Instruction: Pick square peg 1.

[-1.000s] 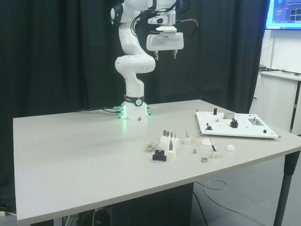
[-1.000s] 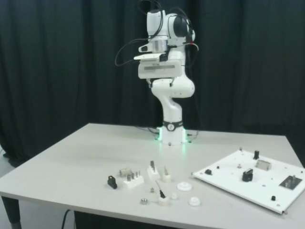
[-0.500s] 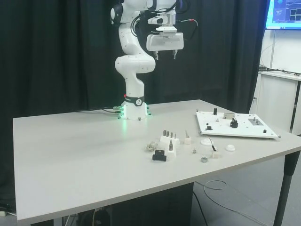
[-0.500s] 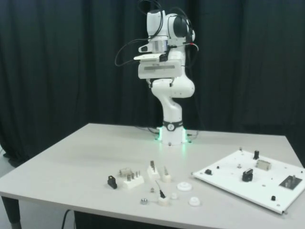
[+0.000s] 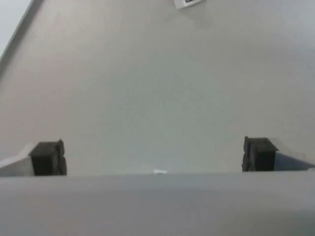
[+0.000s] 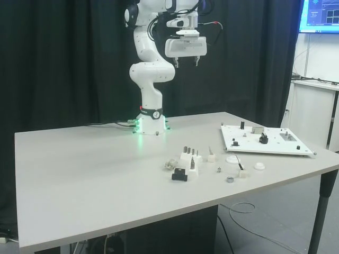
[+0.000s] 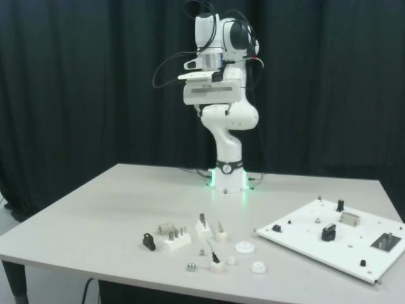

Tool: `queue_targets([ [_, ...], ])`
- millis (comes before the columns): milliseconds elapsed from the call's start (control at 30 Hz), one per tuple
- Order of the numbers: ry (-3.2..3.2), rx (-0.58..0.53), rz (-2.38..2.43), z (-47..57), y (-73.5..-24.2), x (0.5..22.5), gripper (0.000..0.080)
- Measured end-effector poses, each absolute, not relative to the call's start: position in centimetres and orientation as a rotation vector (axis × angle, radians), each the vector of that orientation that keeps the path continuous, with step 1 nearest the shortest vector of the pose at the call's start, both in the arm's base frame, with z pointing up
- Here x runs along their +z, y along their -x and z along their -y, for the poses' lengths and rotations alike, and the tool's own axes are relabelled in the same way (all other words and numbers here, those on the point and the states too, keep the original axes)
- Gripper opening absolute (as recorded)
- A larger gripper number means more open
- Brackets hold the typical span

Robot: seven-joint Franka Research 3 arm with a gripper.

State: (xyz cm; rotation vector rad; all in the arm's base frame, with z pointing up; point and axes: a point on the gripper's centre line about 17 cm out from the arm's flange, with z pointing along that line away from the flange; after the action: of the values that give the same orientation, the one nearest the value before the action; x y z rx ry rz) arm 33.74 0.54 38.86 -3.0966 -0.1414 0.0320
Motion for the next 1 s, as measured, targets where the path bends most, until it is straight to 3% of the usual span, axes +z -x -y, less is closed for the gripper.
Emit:
queue_targets([
  [1000, 3.092, -0.002, 0.219, 0.0, -35.0, 38.5, 0.08],
])
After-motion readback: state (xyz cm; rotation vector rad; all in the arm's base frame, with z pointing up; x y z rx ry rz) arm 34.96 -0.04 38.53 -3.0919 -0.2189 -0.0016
